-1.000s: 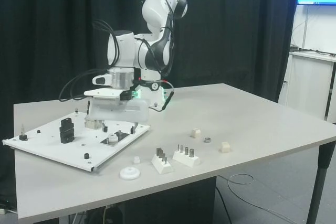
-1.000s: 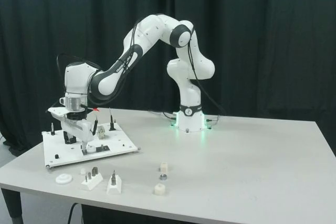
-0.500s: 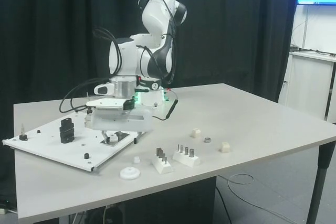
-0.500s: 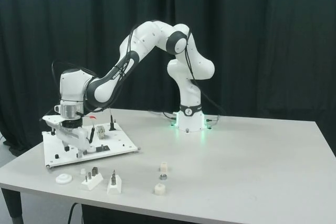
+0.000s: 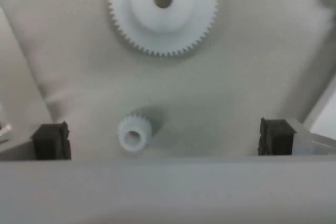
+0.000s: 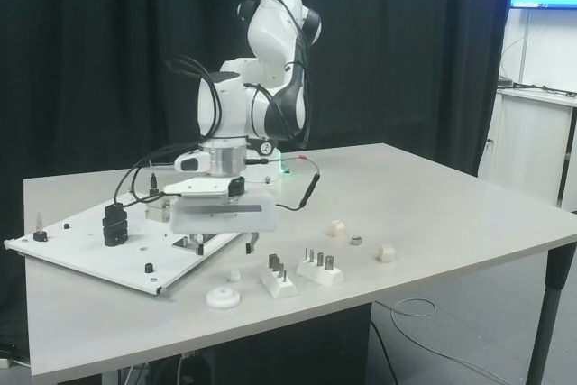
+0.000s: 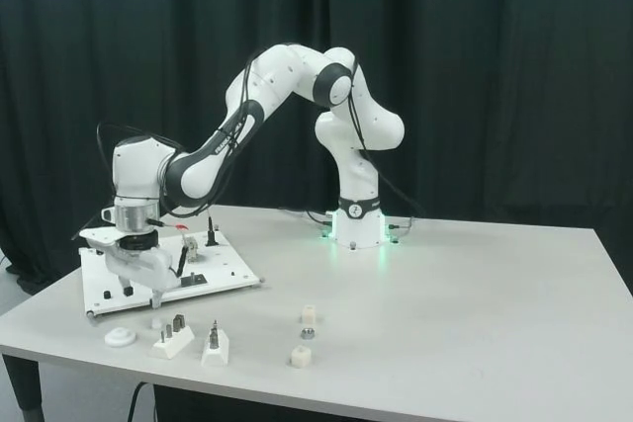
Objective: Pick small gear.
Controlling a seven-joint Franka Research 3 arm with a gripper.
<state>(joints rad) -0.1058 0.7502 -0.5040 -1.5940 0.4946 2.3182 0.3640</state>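
We saw the grey table (image 6: 433,196), then the white board (image 6: 81,250) at its near corner, then the arm's hand (image 5: 163,137) hovering past the board's edge. Its fingers (image 5: 51,141) stood apart, empty. Beside the big gear (image 5: 163,11), the small gear (image 5: 134,132) lay between them, off-centre. We judged this the approach; next, centre, descend, then close
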